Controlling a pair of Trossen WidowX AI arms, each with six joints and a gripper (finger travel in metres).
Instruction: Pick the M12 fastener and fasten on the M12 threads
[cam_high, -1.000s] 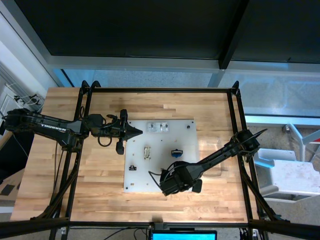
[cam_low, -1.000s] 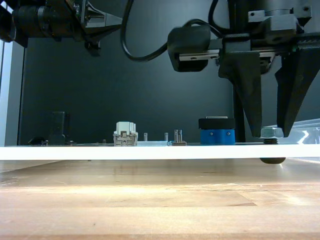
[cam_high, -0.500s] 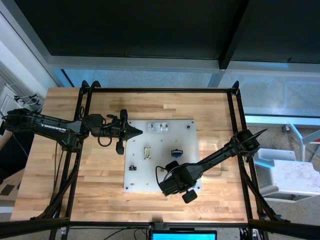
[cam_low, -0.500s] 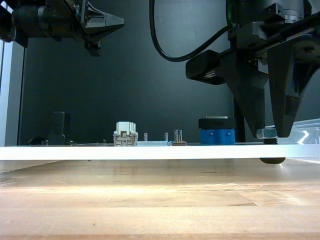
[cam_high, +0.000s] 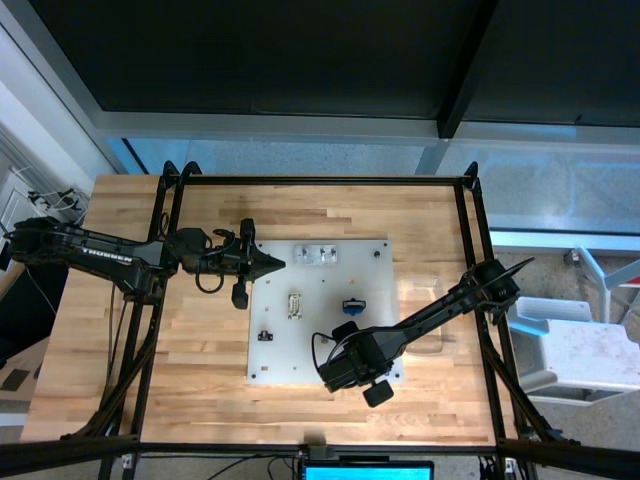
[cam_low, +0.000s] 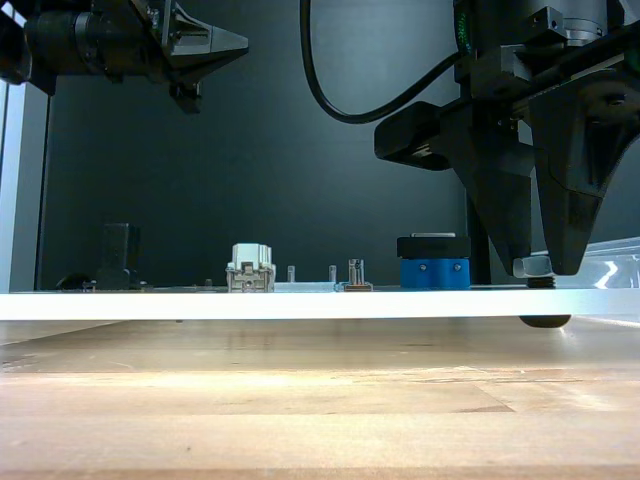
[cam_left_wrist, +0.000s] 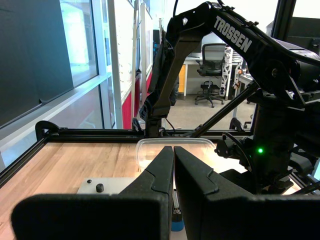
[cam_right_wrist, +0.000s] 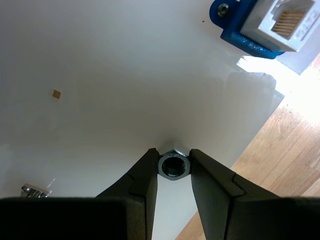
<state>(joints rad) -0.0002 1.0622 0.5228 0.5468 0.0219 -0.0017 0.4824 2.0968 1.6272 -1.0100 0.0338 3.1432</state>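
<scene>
my right gripper (cam_low: 535, 264) is closed narrow on the m12 nut (cam_right_wrist: 173, 165), with one fingertip pressed on each of two opposite flats. it hangs low over the near right part of the white board (cam_high: 280, 352).

what matters is the nut against the stud (cam_low: 542, 283). in the low view the stud's black ribs show directly under the nut. the nut's underside is touching them or just above; i cannot tell which. the nut seems to sit a shade left of the stud's centre, though that may only be the angle. in the high view my own wrist covers both, so that view settles nothing.

the nut lies flat, its hole axis straight up and down, in line with my fingers. in the right wrist view i look squarely into the dark bore. the stud stands upright too, so the two axes look parallel, and i judge the nut is on the top of its stud, with the ribs below it bare. what is left, as i judge it, is turning about that upright axis with light downward pressure. any tilt would risk cross-threading.

the blue-topped part (cam_low: 433, 272) stands to the left, clear of my fingers.

my left gripper (cam_left_wrist: 173, 156) is far off over the board's far left edge, raised high, its fingers closed together on nothing. the right arm is plainly the nearer.
</scene>
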